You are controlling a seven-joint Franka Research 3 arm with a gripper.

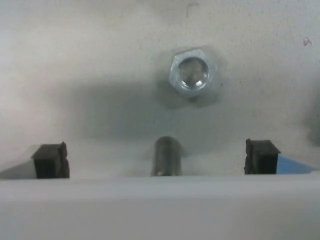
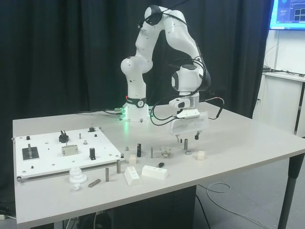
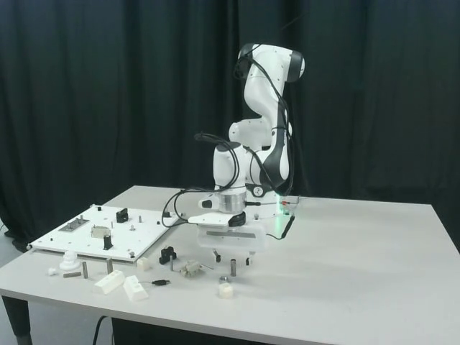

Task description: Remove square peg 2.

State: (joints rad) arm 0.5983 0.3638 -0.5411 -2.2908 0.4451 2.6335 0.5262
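— What could go wrong here?
— If the white arm's gripper [image 1: 155, 158] drifts sideways, a finger could topple the dark upright peg [image 1: 166, 155] toward the grey metal hex nut [image 1: 191, 71].
— And the claw?
— Spread wide, gripping nothing — the peg stands free between its fingers on the grey table [image 2: 248, 138], right of centre in the first room view.

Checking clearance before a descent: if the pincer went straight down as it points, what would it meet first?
Probably the upright peg between the open pincer fingers, then the grey table; depth is unclear.
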